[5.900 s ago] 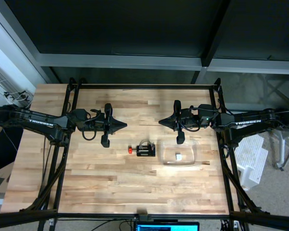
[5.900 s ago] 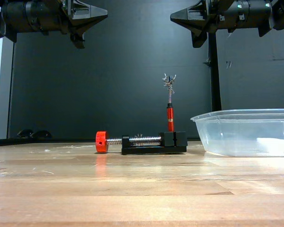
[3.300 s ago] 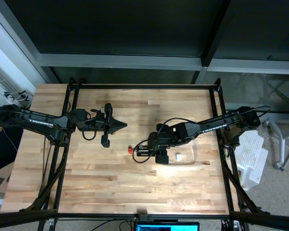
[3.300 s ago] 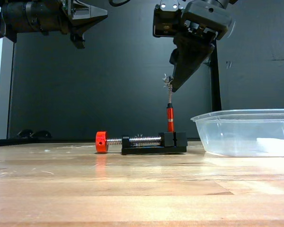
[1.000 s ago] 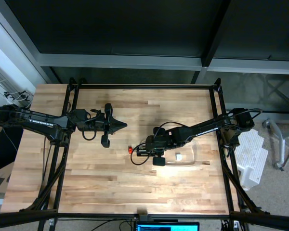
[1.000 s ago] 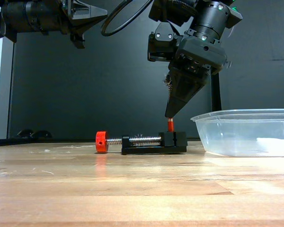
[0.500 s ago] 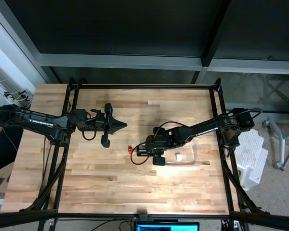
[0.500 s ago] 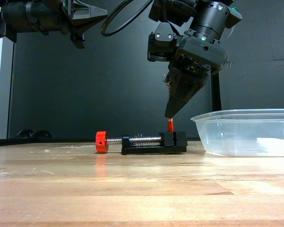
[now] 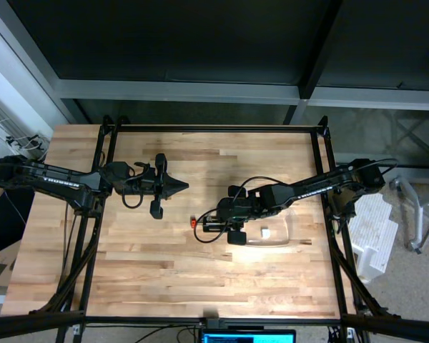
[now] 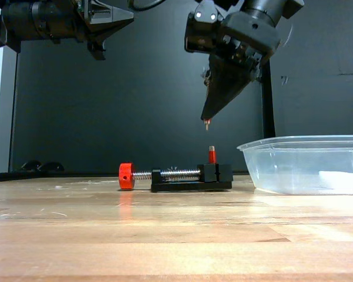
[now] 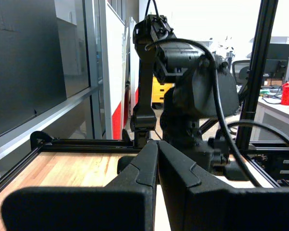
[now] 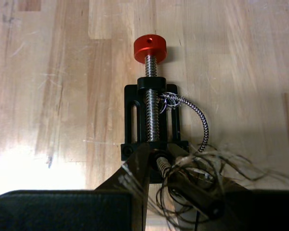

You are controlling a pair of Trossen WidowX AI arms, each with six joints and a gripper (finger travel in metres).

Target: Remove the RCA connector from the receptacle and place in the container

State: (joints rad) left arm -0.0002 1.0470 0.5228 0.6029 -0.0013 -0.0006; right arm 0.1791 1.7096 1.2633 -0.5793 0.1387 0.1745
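Since the previous frame the right gripper (image 10: 207,116) has risen; we see it clasping the RCA connector (image 10: 207,124) above the receptacle (image 10: 191,175). The left gripper (image 9: 182,186), clenched empty, hangs well apart.

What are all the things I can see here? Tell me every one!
table: one, light wood, under everything.
tray: one, clear, on the table's right half.
white piece: one, white, in the tray.
block: one, black with a red-orange knob, left of the tray.
red stub: one, red, upright in the block.
connector: one, pale tip showing, held in the air above the block.
left gripper: one, black, shut, parked high at the left.
right gripper: one, black, shut on the connector, above the block.
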